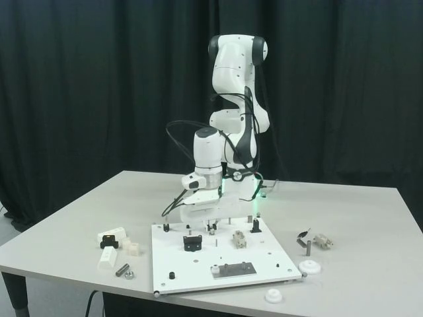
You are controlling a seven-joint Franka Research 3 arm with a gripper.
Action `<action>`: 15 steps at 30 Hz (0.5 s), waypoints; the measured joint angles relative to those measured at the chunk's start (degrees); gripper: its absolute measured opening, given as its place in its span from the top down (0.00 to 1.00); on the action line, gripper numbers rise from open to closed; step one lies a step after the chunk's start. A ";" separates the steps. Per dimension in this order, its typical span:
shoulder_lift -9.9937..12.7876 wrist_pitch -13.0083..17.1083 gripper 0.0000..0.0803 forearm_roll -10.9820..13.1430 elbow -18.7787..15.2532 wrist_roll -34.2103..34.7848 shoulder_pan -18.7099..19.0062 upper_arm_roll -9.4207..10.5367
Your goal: Remove BNC.
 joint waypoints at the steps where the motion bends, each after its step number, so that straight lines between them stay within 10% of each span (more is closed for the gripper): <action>1: 0.01 0.03 0.84 0.10 0.00 -0.59 0.00 0.00; 15: 0.14 0.42 0.84 2.38 -0.01 -10.82 -0.02 -0.09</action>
